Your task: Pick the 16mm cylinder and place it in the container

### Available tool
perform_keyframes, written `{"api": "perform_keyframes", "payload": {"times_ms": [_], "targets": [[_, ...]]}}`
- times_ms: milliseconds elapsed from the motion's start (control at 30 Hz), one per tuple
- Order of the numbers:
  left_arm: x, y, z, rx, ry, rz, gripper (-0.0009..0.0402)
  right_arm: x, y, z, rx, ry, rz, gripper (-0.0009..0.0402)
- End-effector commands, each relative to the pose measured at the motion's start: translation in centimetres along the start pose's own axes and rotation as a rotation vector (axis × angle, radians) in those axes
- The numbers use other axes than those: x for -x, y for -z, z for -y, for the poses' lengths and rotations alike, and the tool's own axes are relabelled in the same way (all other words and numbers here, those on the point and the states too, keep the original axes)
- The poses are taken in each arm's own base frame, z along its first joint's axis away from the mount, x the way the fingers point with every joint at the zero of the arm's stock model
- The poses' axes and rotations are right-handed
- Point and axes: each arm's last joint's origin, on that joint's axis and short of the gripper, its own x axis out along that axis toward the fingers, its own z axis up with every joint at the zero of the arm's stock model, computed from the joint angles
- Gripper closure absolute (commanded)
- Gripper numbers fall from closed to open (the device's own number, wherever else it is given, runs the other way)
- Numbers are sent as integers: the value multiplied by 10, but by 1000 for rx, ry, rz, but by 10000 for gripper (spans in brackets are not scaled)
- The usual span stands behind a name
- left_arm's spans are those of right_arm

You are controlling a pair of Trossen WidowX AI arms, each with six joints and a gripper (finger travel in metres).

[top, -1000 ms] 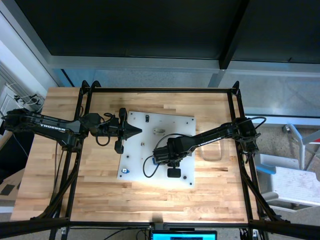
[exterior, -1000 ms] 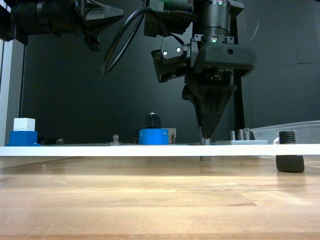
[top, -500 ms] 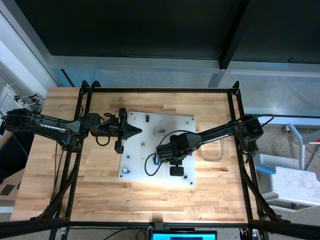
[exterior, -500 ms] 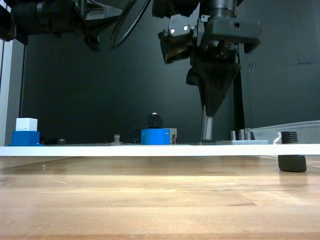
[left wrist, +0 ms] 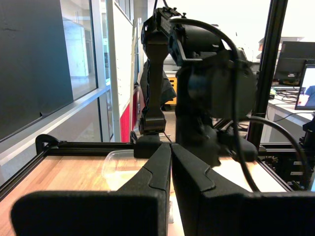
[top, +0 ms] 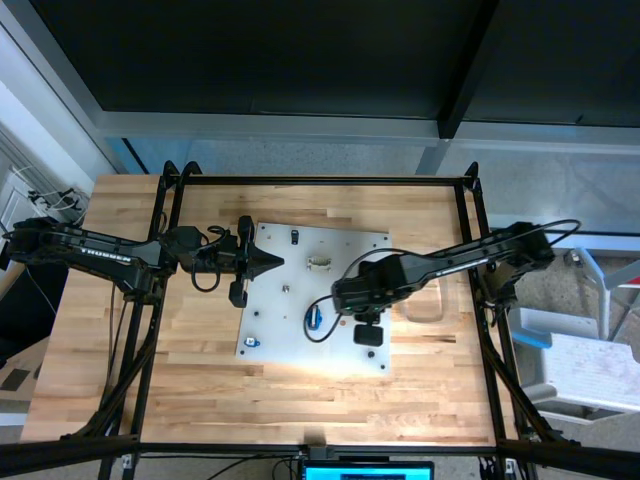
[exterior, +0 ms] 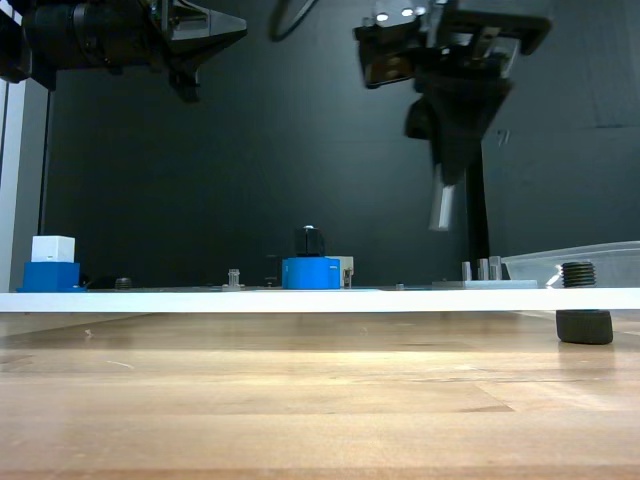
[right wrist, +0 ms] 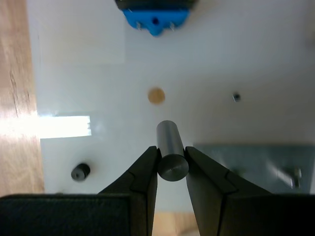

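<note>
The 16mm cylinder (right wrist: 170, 142), a grey metal peg, is clamped between the fingers (right wrist: 145, 169) of my right gripper (right wrist: 172, 156). In the low view the cylinder (exterior: 441, 205) hangs tilted well above the white board (exterior: 200, 299), under the right gripper (exterior: 449, 178). Below it in the right wrist view is an empty round hole (right wrist: 156, 95) in the board. The container (top: 422, 300), a clear tray, lies on the table just right of the board, and its rim (exterior: 585, 253) shows in the low view. My left gripper (top: 272, 262) is shut and hovers over the board's left edge.
A blue fitting (right wrist: 155, 17) and a small black knob (right wrist: 80, 171) sit on the board, and a grey metal block (right wrist: 256, 162) with pegs lies beside the hole. A black threaded knob (exterior: 582, 315) stands near the board's right end. A black frame (top: 320, 181) surrounds the table.
My right gripper has risen with the cylinder, pulling it up out of the board, and has shifted right toward the container. The left arm has not moved.
</note>
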Motion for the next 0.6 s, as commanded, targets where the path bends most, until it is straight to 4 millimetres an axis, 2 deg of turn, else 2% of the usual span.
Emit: {"api": "perform_keyframes", "payload": {"times_ms": [33, 400, 600], "targets": [[0, 0, 0, 0, 0, 0, 393, 7, 16, 7, -54, 25, 16, 366], [0, 0, 0, 0, 0, 0, 393, 28, 78, 29, -159, 22, 37, 366], [0, 0, 0, 0, 0, 0, 393, 25, 104, 47, -243, 54, 42, 366]]}}
